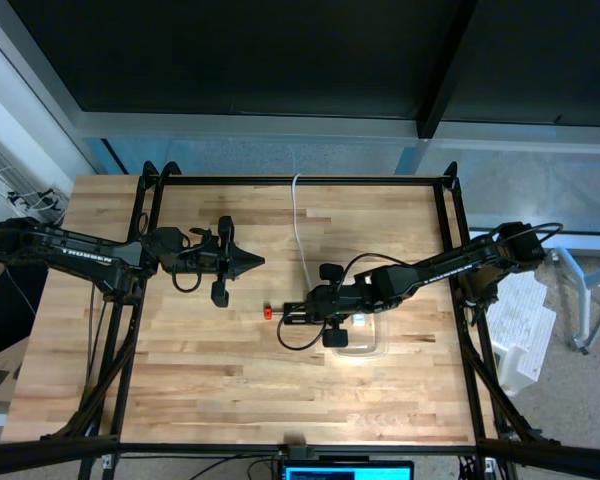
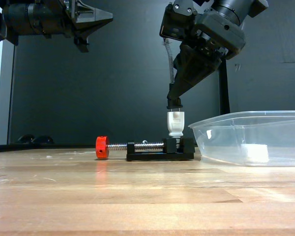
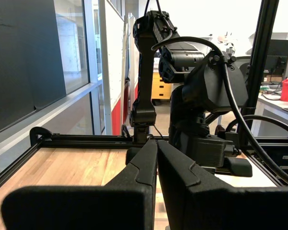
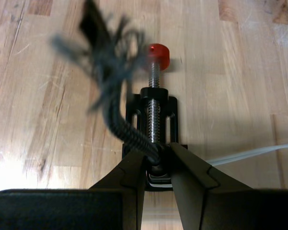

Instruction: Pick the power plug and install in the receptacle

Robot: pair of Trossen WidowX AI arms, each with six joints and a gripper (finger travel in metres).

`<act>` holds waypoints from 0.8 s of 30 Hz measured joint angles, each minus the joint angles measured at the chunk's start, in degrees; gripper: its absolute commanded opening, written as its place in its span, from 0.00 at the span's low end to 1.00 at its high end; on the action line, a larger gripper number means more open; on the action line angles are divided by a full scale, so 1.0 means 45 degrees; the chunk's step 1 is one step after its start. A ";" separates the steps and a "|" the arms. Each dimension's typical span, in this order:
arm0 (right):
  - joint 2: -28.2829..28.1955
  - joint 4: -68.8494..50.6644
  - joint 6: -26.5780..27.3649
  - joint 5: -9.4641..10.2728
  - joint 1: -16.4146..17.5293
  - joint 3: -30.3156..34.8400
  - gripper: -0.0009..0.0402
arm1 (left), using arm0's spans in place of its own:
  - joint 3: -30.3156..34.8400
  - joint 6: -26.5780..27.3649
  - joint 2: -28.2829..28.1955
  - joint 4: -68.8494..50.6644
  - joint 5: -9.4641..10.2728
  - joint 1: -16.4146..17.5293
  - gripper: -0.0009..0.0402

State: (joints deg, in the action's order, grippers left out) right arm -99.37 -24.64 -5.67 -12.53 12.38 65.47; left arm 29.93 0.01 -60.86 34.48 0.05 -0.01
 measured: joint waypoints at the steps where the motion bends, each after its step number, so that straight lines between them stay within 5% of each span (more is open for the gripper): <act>1: 0.0015 0.0044 0.0005 0.0015 -0.0029 -0.0053 0.02 | 0.0000 0.0000 0.0000 0.0000 0.0000 0.0000 0.02; 24: 0.0840 0.1729 0.0058 0.0029 -0.0539 -0.1671 0.02 | 0.0005 0.0000 0.0000 0.0005 0.0000 0.0000 0.02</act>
State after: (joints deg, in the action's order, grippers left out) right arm -95.59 -16.86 -5.41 -12.40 9.96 57.95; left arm 29.95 0.01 -60.86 34.50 0.05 -0.01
